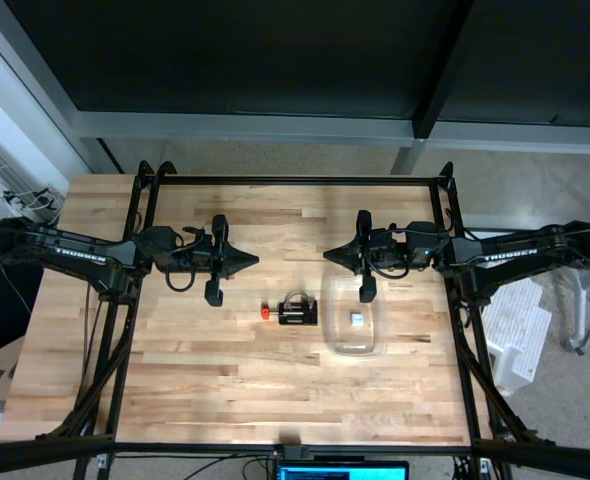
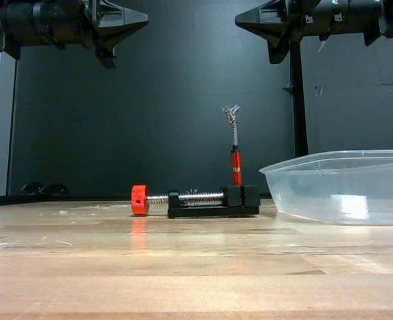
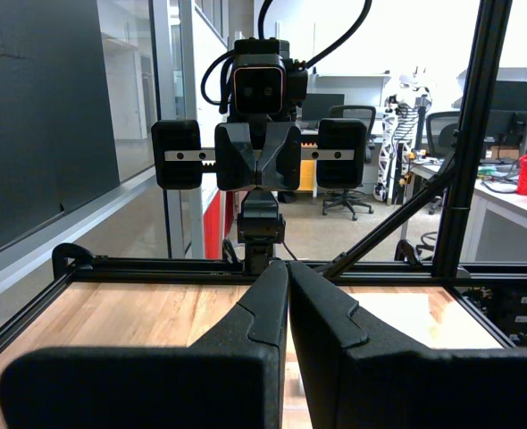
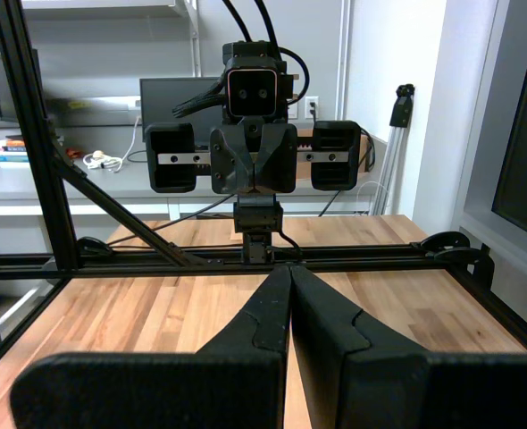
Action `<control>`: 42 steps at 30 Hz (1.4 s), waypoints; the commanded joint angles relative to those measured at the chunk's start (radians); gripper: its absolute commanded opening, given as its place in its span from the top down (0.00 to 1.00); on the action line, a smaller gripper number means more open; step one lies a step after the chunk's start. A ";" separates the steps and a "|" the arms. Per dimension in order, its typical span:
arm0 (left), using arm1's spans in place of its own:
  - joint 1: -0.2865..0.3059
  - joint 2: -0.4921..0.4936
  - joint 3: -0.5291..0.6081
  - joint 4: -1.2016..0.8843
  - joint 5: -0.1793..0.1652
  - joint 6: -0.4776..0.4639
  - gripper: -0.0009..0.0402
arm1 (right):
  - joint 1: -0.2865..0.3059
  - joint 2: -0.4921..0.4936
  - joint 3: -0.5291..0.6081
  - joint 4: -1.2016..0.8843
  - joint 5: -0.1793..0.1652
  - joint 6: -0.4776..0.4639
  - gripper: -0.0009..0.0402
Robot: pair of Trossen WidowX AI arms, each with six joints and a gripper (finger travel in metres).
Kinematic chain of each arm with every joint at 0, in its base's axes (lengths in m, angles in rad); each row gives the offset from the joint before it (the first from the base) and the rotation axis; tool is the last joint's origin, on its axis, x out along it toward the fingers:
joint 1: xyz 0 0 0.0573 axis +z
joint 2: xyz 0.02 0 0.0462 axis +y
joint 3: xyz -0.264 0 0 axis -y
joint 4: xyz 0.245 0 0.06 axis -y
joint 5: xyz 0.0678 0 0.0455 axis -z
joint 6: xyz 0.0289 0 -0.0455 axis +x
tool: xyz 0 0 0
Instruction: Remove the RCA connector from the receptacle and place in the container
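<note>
The receptacle [image 2: 213, 200] is a small black block with a red-orange knob [image 2: 139, 199], lying mid-table [image 1: 297, 313]. The RCA connector [image 2: 236, 167] stands upright in its right end, a slim red plug topped by silvery twisted wire. Just right of the block sits the container [image 1: 373, 340], a clear tub [image 2: 343, 187]. My left gripper [image 1: 255, 260] hovers high, behind and left of the block, fingers shut [image 3: 288, 265] on nothing. My right gripper [image 1: 326, 256] hovers high behind the container, also shut [image 4: 290, 266] and empty. The two tips face each other.
A small white square piece [image 1: 356, 319] lies inside the container. A black metal frame [image 1: 295, 181] runs around the table's edges. Both arms hang well above the wood table [image 1: 175, 370].
</note>
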State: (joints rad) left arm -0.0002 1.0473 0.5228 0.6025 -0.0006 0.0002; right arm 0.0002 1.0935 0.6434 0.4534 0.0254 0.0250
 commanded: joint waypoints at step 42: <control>0.000 0.000 0.000 0.000 0.000 0.000 0.98 | 0.026 0.032 0.354 -0.932 -0.043 0.041 0.98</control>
State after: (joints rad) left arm -0.0002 1.0470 0.5224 0.6029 -0.0006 0.0002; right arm 0.0250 1.1168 0.9771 -0.4294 -0.0189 0.0654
